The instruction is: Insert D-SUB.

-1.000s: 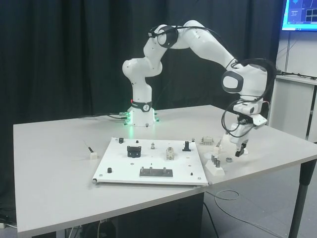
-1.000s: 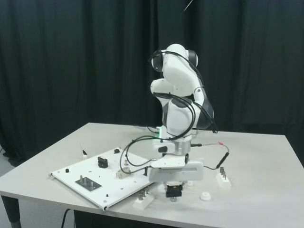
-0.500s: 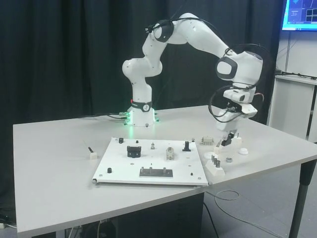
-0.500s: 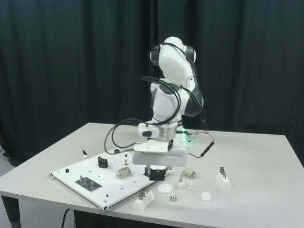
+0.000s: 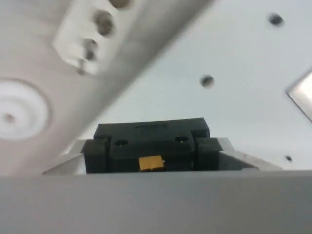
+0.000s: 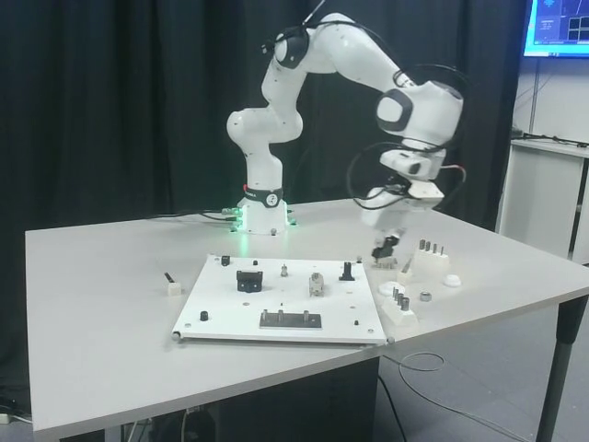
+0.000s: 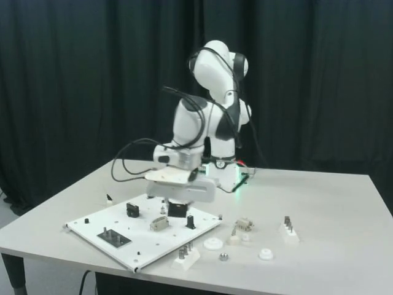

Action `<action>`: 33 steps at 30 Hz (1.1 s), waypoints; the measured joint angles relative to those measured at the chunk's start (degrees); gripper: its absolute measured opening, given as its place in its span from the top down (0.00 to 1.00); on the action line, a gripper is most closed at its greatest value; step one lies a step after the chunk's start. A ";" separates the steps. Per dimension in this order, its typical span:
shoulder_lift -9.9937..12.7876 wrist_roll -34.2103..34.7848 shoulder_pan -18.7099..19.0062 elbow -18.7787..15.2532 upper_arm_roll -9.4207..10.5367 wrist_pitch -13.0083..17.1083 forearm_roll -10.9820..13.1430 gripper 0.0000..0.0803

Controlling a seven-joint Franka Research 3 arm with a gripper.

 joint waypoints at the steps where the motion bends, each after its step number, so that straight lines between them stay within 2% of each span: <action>1: -0.51 -0.13 -0.48 -0.61 0.00 0.00 -0.05 0.52; 9: -4.17 -1.67 -3.85 -5.57 0.00 1.33 -0.05 0.52; 19: -8.89 -2.12 -7.45 -12.80 -0.61 6.64 -0.05 0.52; 28: -12.67 -2.11 -8.92 -18.69 -4.65 12.30 0.10 0.52; 33: -14.49 -2.11 -9.46 -22.09 -7.20 15.39 1.43 0.52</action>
